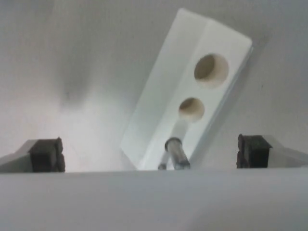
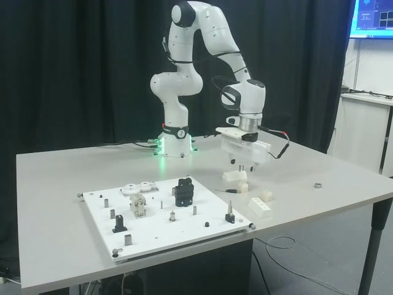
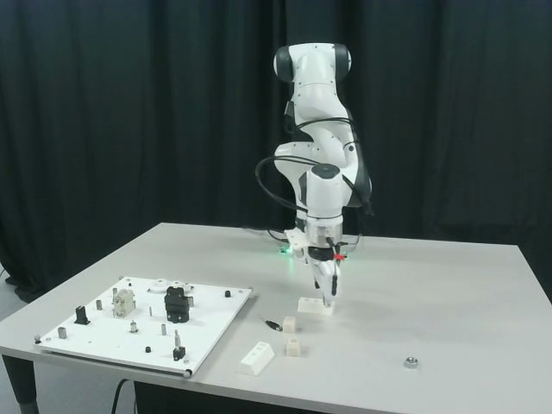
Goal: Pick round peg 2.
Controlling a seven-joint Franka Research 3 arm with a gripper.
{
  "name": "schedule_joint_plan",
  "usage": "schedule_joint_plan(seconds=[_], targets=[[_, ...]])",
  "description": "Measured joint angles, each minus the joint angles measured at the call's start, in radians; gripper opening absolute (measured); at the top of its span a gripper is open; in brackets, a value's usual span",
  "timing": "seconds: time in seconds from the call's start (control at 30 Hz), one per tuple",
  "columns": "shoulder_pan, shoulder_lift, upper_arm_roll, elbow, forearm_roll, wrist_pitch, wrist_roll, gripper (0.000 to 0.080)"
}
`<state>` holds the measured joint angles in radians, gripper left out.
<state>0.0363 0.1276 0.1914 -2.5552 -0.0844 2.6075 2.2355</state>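
This looks like a robot lab. A white arm is bolted to a big grey bench, with green light at its foot. Black curtains hang all round behind it. A white board full of small test parts lies on the bench, and a screen hangs high on the wall in one corner

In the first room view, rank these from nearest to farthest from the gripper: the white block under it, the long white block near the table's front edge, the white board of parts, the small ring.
From the gripper:
1. White block, directly beneath the fingers.
2. Long white block, toward the table's front edge.
3. Small ring, off toward the table's far side edge.
4. White board, on the opposite side, though its nearest corner is about as close as the ring.
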Motion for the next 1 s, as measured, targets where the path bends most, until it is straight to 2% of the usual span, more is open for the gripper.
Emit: schedule_joint_plan(seconds=[0.23,1.0], targets=[[0.000,0.000,-0.016,0.000,0.002,0.005,0.013,0.0800],[0.032,0.020,-0.016,-0.004,0.013,0.002,0.032,0.0800]])
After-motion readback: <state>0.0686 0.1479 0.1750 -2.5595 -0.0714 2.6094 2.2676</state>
